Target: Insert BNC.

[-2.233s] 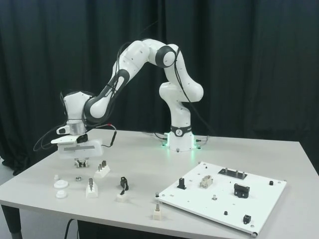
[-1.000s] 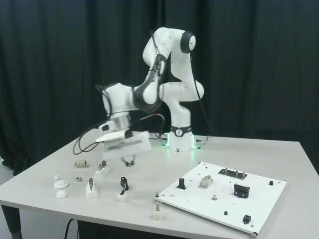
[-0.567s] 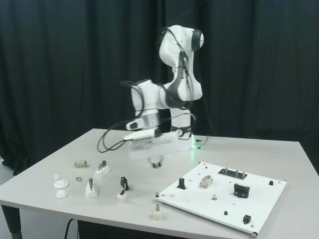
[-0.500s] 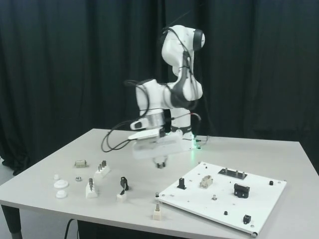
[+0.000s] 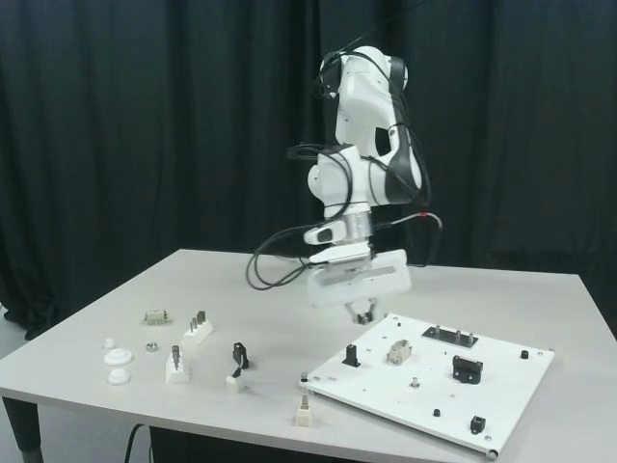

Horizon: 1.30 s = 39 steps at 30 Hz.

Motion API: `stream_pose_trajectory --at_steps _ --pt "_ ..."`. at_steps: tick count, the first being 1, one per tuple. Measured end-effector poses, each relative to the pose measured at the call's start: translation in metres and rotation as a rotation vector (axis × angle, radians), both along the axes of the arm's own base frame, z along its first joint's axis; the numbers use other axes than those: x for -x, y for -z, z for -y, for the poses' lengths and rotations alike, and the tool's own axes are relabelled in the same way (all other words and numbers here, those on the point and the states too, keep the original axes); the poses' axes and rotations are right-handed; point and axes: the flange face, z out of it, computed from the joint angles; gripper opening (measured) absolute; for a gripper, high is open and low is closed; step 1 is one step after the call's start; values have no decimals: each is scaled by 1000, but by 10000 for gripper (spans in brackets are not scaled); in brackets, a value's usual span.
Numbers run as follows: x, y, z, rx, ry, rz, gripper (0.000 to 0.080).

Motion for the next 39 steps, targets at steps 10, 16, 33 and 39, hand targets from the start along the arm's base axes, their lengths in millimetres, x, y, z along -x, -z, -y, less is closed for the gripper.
stream_pose_trajectory --at_steps 10,16,33,39 --pt "0 4 -48 64 -114 10 124" --pt "2 11 -76 132 -219 7 124" --pt "-8 26 -116 187 -369 -60 124" --pt "-14 29 -118 201 -409 -63 124"
